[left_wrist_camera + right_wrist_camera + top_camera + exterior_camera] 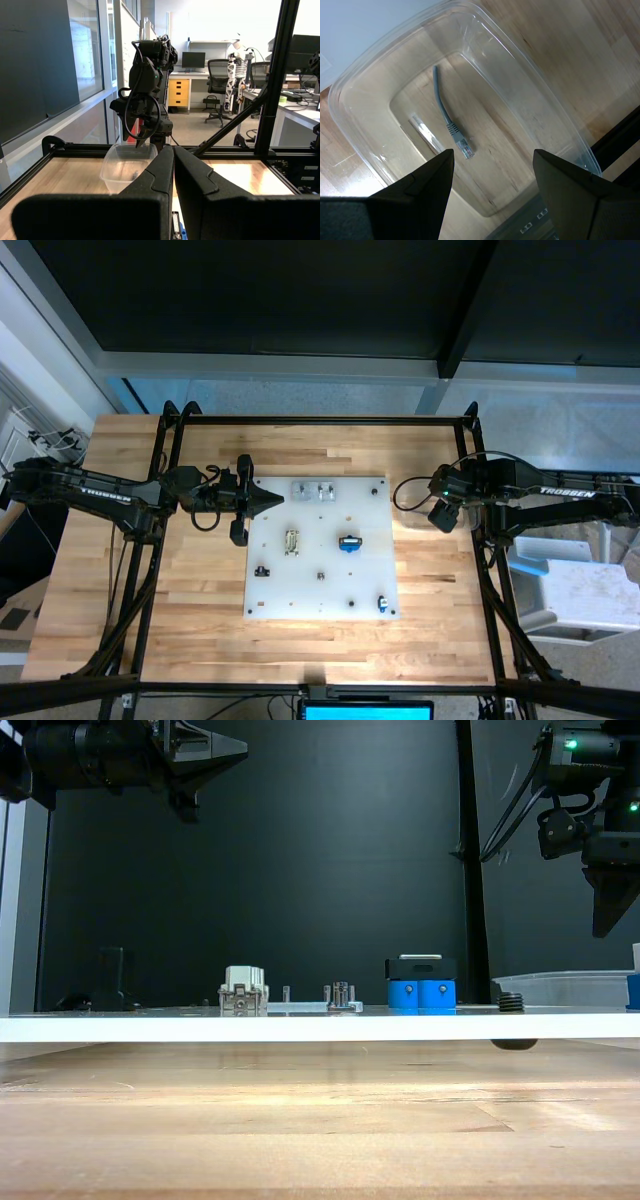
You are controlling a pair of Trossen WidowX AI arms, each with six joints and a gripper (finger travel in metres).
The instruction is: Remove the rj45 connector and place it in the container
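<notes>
Your rj45 connector, a small pale plug with a ribbed grey boot and a short grey cable tail, lies flat on the floor of the clear, glossy plastic container. This is a rounded-corner tub with thin sloped walls, and the plug touches none of them.

Your right gripper hangs above the tub with its matte black fingers spread wide and nothing between them. You can see the plug through the gap. The tub is open from above all round its rim, and a black frame rail runs just beside one long side.

The tub sits on the pale planked wooden table, off the right edge of the flat white board.

Your left gripper is held high over the board's left edge, toward the far side. Its tapered fingers are pressed together on nothing, well apart from the tub.

On the board, the bright-blue block connector and the beige oblong connector stand low, well below both grippers.
</notes>
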